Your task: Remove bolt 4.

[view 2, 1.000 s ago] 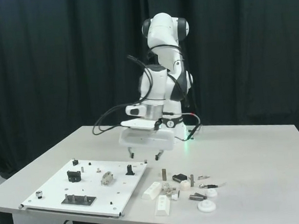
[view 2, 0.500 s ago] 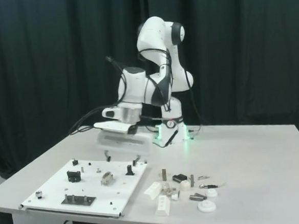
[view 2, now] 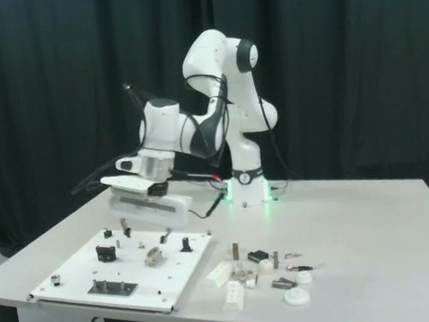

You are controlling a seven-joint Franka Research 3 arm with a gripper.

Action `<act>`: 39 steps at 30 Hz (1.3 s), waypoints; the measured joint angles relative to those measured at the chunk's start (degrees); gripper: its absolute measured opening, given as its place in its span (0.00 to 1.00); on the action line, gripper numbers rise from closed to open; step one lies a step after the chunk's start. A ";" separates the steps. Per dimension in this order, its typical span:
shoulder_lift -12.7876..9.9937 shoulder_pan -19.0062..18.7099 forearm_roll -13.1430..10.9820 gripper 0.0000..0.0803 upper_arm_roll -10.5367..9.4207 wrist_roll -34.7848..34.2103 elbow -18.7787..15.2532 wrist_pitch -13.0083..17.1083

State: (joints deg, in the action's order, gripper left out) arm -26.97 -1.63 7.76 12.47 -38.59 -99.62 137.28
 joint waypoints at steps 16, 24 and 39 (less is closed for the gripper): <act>-5.45 6.53 -5.96 1.00 0.04 -0.63 9.67 -2.16; -8.91 9.59 -9.22 1.00 0.11 -3.07 15.14 -4.07; -15.09 13.06 -12.33 1.00 0.58 -16.72 24.37 -9.69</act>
